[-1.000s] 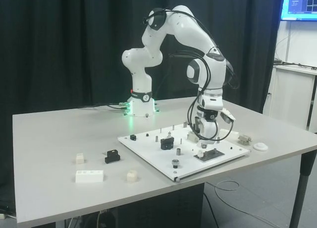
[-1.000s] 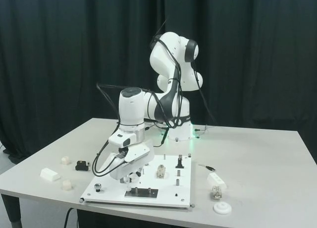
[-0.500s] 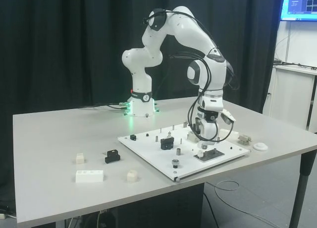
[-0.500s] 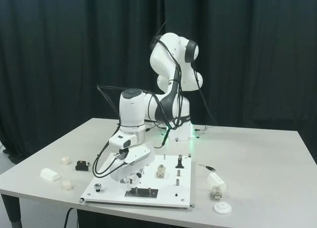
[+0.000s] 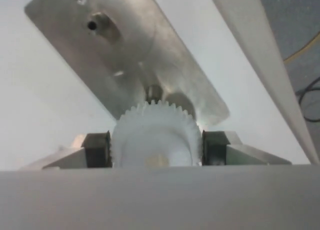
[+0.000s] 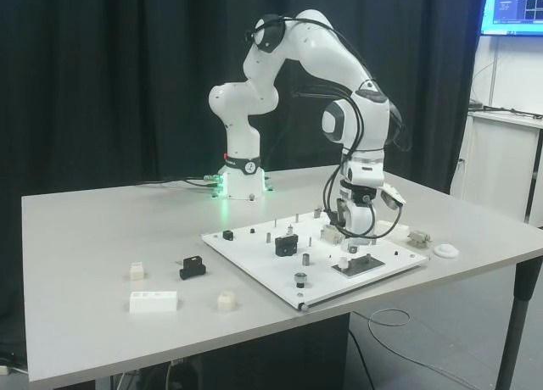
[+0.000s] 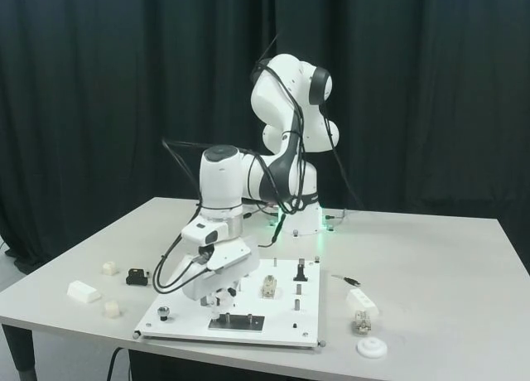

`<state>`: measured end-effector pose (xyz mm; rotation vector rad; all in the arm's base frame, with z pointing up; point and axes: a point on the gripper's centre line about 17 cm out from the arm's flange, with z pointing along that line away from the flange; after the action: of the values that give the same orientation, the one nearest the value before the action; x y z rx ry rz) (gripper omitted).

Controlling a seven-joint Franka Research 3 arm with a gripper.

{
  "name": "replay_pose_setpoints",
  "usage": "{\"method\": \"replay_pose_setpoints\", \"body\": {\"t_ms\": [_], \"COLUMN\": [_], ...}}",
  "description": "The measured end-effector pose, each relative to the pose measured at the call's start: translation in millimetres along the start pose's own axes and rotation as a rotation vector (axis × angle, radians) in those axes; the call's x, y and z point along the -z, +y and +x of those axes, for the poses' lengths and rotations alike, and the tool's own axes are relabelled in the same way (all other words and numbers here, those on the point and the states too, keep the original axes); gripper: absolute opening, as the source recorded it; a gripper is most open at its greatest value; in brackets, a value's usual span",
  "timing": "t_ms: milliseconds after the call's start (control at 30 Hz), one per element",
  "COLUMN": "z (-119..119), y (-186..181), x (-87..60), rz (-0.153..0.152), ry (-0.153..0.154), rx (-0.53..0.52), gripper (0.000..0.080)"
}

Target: Place medium gear.

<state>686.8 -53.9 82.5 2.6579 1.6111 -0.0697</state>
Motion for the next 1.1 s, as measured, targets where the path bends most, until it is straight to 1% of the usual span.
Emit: {"method": "replay_pose_setpoints", "body": {"t_ms": [200, 400, 600, 700, 933, 1100], "z": [-12.8, -36.0, -70.9, -93.2, -144.2, -174.1], "y": [12.9, 27.5, 43.0, 50.4, 62.6, 66.3], "x": [7.6, 13.3, 16.5, 16.8, 14.7, 10.9], "rz": [-0.018, -0.032, -0.041, -0.042, -0.04, -0.033], "ry": [-0.002, -0.006, -0.014, -0.017, -0.02, -0.019], "rx": [-0.034, -0.069, -0.061, -0.047, -0.053, -0.063], "gripper": [0.0393, 0.0393, 0.0393, 0.0393, 0.0393, 0.0393]}}
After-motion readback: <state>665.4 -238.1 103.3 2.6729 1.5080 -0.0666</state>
